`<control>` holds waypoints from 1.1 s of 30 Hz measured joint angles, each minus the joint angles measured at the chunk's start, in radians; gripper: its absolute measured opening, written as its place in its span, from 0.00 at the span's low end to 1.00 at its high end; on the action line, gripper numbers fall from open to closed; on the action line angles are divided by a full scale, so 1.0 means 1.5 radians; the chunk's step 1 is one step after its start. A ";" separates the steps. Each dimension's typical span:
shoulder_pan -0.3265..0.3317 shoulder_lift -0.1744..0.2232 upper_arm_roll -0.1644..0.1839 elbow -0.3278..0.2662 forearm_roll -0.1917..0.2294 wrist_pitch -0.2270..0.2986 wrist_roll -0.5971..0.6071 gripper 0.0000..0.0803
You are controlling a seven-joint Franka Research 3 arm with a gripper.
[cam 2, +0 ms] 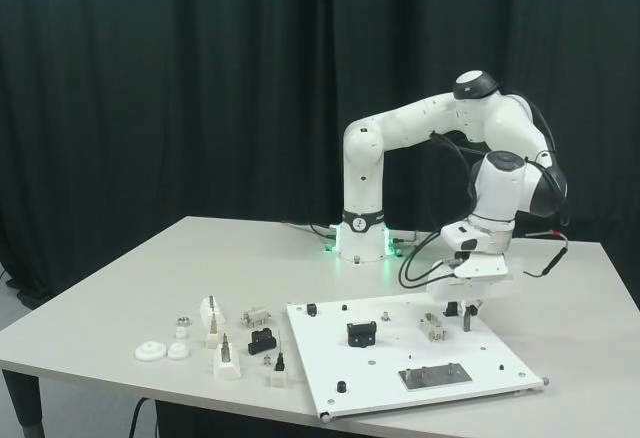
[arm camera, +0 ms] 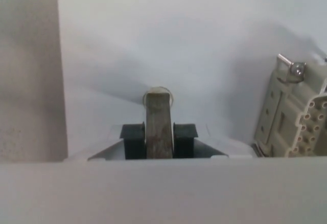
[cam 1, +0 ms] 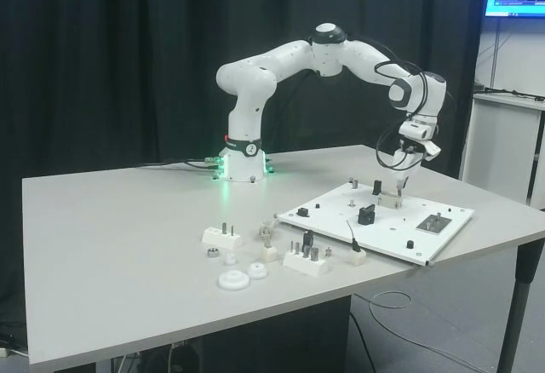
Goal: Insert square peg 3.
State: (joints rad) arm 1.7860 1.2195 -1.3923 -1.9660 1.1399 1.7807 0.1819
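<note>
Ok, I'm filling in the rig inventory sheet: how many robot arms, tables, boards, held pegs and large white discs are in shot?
Robot arm: 1
Grey table: 1
White board: 1
Square peg held in the tool: 1
Large white discs beside the board: 2
Total: 6

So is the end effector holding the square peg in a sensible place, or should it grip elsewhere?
Sensible, as far as shown. The end effector clamps the square peg on two opposite flat sides near its upper end, coming from above, leaving the lower end free to enter the white board.
</note>
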 joint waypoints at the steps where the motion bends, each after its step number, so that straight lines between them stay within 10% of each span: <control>1: 0.001 0.000 0.000 0.000 -0.002 0.000 0.003 0.14; 33: 0.011 0.000 0.000 -0.009 -0.010 -0.001 0.021 0.14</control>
State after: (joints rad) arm 1.8031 1.2196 -1.3924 -1.9791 1.1250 1.7792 0.2134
